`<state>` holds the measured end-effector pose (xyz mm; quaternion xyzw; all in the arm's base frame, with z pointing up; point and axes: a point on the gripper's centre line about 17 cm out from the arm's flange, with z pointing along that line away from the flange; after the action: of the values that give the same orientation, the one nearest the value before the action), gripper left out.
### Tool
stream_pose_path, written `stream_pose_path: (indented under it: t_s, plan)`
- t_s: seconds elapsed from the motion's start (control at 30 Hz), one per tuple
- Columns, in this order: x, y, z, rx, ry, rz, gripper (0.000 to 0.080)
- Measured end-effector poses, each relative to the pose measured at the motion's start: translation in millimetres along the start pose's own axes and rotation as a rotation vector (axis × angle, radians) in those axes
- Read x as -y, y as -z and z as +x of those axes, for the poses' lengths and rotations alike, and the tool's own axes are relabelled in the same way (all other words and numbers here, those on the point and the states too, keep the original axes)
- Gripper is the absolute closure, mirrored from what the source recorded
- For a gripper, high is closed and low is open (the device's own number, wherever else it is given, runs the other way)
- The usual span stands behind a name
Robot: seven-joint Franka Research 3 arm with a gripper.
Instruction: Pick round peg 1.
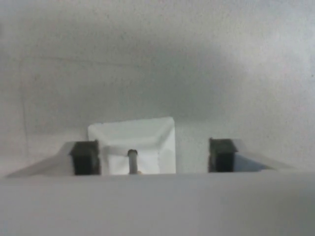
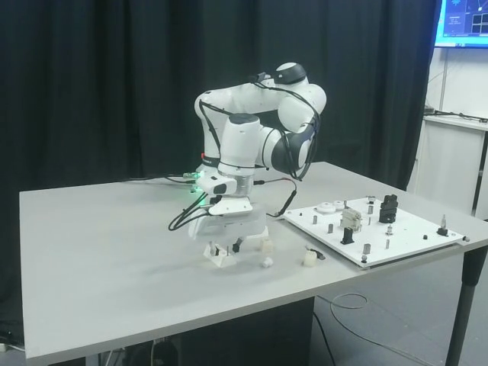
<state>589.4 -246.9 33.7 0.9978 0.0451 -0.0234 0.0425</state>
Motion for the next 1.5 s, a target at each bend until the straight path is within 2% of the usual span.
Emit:
stream_pose_path:
  t_s: [0.13,0.17,0.33,0.37,0.5,0.53,0.97,1.5]
  plan:
    - [1,-0.2,0,0.001,0.001,0.003,0.0104]
    - [1,-0.3,0,0.002,0.001,0.004,0.046]
    - [4,-0.9,-1,0.005,0.001,0.012,0.046]
    - [4,-1.0,-1,0.005,0.001,0.013,0.0654]
    - [6,-1.4,-1,0.007,0.002,0.018,0.0654]
    - [6,-1.4,-1,0.007,0.003,0.019,0.0769]
    - [12,4.4,8,-0.001,0.012,0.029,0.077]
    - [8,44.6,7,-0.005,-0.026,0.053,0.0772]
